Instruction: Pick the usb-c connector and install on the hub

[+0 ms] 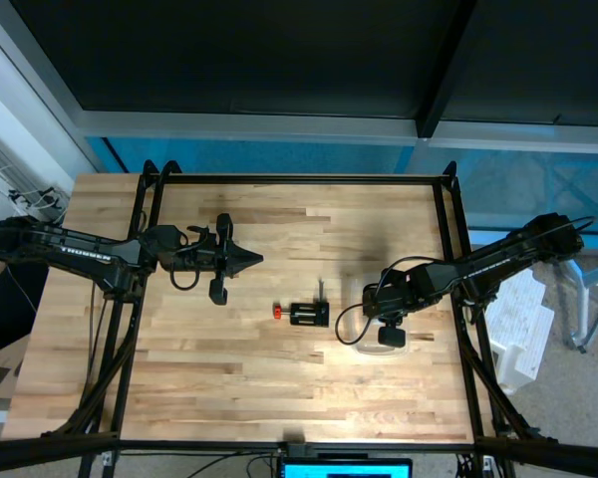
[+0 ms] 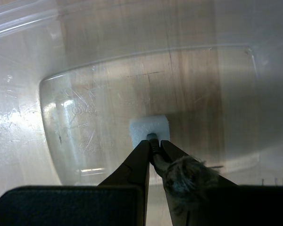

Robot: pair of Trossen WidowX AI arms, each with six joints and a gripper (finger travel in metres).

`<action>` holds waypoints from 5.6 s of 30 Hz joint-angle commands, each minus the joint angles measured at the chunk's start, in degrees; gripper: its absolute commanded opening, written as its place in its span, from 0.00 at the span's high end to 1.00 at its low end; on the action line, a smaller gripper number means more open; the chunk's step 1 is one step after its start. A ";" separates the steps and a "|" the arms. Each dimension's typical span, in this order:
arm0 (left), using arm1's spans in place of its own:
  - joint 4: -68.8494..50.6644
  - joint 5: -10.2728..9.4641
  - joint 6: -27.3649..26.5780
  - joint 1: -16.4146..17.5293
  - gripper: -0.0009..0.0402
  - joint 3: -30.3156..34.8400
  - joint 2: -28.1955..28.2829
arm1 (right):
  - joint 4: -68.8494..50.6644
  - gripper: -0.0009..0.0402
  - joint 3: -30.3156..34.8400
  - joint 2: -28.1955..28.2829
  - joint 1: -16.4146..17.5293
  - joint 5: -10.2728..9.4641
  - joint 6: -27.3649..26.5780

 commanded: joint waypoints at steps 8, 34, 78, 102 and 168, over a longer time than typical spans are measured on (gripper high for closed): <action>0.00 0.02 0.00 0.00 0.98 0.00 0.00 | -2.93 0.98 2.43 -0.90 0.00 0.02 -0.13; 0.00 0.02 0.00 0.00 0.98 0.00 0.00 | -13.88 0.98 13.64 -4.35 -0.13 0.59 -1.49; 0.00 0.02 0.00 0.02 0.98 0.00 0.00 | -13.46 0.98 40.59 23.10 -5.22 3.41 -9.22; 0.00 0.02 0.00 0.00 0.98 0.00 0.00 | -11.17 0.98 38.99 23.37 -5.27 2.95 -8.15; 0.00 0.02 0.00 0.00 0.98 0.00 0.00 | -10.25 0.47 31.93 9.79 -4.76 0.42 -12.31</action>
